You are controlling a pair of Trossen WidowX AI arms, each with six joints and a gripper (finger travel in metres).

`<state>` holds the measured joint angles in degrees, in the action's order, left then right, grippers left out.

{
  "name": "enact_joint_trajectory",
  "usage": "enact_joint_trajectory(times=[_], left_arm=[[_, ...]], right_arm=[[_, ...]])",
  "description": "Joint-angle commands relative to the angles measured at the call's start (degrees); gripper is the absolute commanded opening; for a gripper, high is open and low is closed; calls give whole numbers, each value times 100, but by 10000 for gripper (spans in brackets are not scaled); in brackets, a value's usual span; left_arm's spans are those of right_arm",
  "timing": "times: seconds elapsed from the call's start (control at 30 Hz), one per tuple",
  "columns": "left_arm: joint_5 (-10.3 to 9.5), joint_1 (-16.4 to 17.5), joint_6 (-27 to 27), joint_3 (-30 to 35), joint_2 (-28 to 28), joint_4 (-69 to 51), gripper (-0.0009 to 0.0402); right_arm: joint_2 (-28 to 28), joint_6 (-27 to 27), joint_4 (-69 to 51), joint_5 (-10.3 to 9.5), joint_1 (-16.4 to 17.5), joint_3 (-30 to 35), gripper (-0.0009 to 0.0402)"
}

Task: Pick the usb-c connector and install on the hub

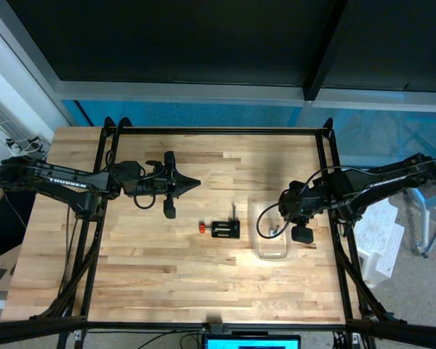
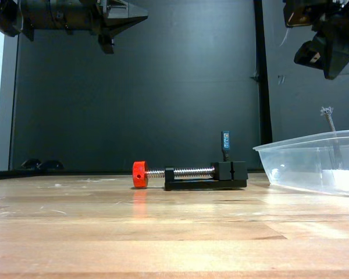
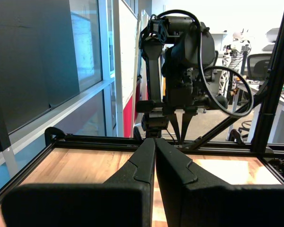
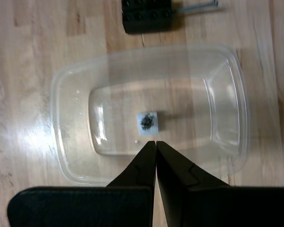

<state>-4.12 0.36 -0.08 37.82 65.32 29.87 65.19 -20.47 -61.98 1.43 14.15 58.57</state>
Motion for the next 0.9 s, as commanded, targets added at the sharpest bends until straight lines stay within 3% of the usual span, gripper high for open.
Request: enact_joint_trajectory(times=[0.03, 0.43, 0.5, 0.9], left_arm=[[0, 2, -2, 2, 0, 2, 0], [0, 2, 0, 2, 0, 0, 0], [0, 2, 0, 2, 0, 2, 0], [0, 2, 0, 2, 0, 0, 0]], right_arm=[[101, -57, -83, 2, 37, -2, 14], [210, -232, -79, 85, 90, -46, 89], [210, -332, -79, 208, 107, -74, 102], [474, -326, 15, 219, 192, -155, 168]])
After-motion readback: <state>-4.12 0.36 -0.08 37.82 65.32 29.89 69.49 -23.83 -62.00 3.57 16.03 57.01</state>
